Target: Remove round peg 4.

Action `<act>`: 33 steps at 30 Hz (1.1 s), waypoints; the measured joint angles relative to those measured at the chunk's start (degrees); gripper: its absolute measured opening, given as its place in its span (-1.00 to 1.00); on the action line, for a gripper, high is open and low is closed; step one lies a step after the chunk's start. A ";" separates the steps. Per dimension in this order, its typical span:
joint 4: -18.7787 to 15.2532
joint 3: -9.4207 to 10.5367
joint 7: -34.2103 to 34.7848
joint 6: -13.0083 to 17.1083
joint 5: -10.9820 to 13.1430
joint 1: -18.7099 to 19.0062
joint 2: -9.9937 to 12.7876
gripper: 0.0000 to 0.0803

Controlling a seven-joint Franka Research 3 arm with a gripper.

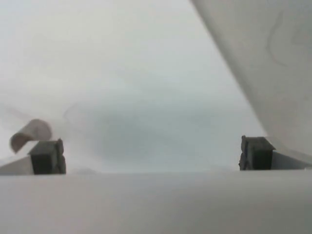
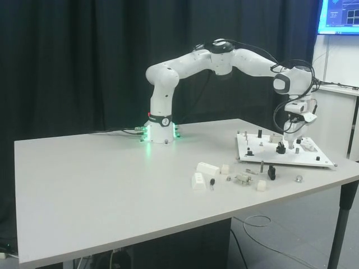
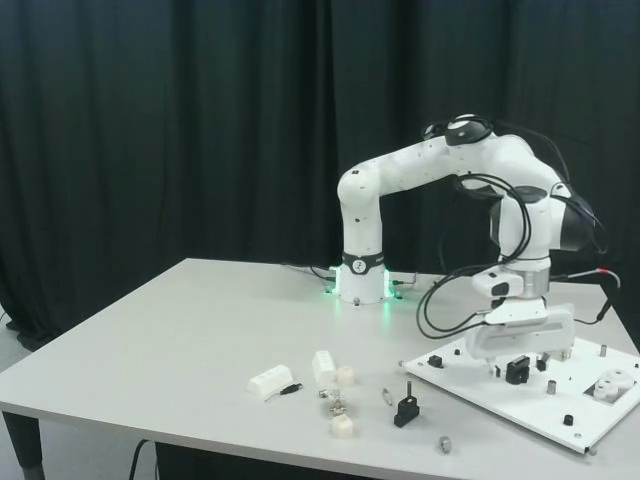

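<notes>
Round peg 4: not identifiable among pegs on the white board [image 2: 305, 159] at the desk's [image 2: 112, 179] 3 o'clock edge; gripper [image 1: 151, 155] fingers apart, empty, just above the board; removal pending.

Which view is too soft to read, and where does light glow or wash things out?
Wrist view: the white board below is hazy and featureless, and only the two black fingertips show edges, set wide apart. First room view: green light glows at the arm's base, and a bright screen sits in the top corner. Second room view: evenly lit, black curtain behind.
</notes>
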 joint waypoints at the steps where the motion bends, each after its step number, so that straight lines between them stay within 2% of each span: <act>1: 0.03 0.11 0.02 0.00 -0.10 0.19 0.00 0.99; 17: 0.87 0.86 2.37 0.64 -1.38 3.05 0.27 0.99; 33: 1.04 2.48 4.10 3.66 -1.79 5.28 1.14 0.99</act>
